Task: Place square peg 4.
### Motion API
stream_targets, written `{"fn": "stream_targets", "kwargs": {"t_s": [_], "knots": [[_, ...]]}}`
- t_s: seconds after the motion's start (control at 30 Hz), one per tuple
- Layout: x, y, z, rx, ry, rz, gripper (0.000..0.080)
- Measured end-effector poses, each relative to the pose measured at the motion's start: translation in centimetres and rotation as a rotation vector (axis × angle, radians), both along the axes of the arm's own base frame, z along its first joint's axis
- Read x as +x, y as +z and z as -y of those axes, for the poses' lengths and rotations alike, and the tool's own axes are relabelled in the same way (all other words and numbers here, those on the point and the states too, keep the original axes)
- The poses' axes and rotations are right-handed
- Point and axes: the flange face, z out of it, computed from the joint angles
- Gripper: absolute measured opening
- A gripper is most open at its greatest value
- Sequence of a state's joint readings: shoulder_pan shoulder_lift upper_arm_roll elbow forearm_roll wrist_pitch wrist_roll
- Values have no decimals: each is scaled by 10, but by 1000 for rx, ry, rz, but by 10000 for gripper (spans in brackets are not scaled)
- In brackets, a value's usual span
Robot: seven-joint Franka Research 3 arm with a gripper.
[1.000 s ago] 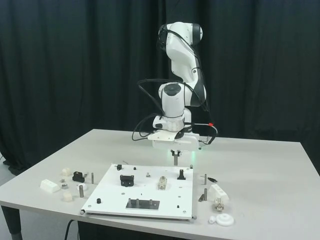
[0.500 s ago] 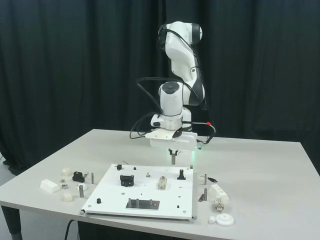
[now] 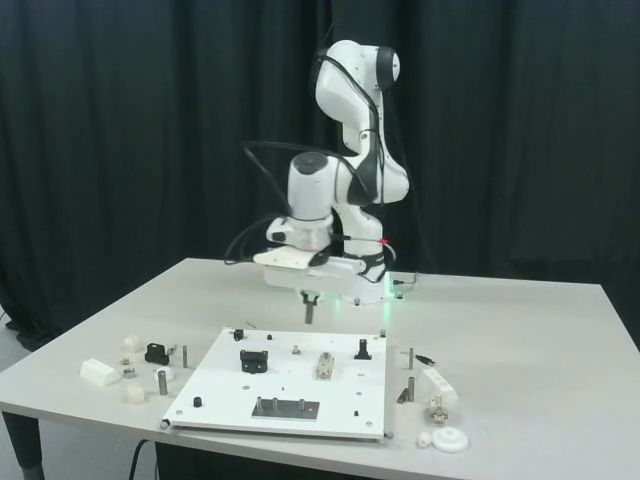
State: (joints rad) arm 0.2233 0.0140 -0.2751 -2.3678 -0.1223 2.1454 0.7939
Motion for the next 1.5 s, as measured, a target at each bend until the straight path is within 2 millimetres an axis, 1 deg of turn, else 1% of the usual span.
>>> {"fn": "stream_targets", "kwargs": {"t_s": [0.27,0.5,0.73,0.97,1.2,1.33,1.5], "knots": [[10,15,50,-1,10,30,148],[17,24,96,-9,25,59,148],[24,27,143,-24,53,78,148],[28,23,186,-40,109,71,148],[26,12,218,-35,179,33,148],[23,4,229,-30,190,13,148],[18,-7,238,-24,188,-11,148]]}}
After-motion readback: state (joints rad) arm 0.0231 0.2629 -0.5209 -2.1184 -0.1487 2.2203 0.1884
